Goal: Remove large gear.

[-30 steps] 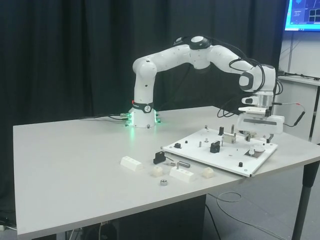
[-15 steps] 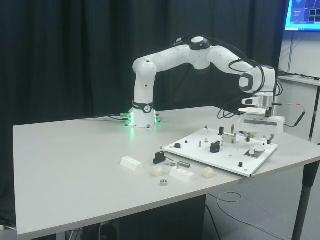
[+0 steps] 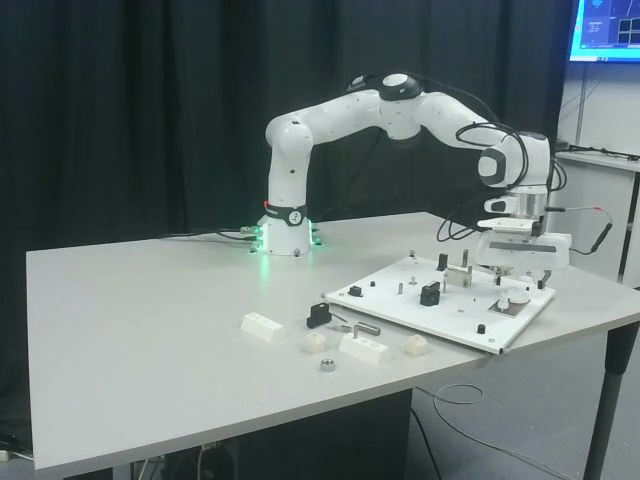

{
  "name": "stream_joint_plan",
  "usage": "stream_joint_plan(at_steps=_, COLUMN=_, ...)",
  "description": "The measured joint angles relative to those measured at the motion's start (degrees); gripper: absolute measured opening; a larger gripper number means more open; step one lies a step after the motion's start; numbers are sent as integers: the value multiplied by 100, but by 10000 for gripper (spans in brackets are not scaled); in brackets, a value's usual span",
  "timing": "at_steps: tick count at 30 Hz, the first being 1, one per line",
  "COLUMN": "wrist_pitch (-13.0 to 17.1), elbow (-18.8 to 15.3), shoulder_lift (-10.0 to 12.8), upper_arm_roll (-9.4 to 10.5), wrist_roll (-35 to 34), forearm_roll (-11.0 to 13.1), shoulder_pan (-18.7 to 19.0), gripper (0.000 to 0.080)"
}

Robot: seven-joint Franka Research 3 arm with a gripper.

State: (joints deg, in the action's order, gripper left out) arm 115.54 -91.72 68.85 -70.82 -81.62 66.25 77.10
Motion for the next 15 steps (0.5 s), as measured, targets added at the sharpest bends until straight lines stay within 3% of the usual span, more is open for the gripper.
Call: stream_joint_plan(at_steps=15, wrist_pitch=-81, elbow=181, shoulder_lift=5, upper_arm_roll=92, wrist_roll=0, forearm_roll=3, shoulder_pan=-216, gripper=800)
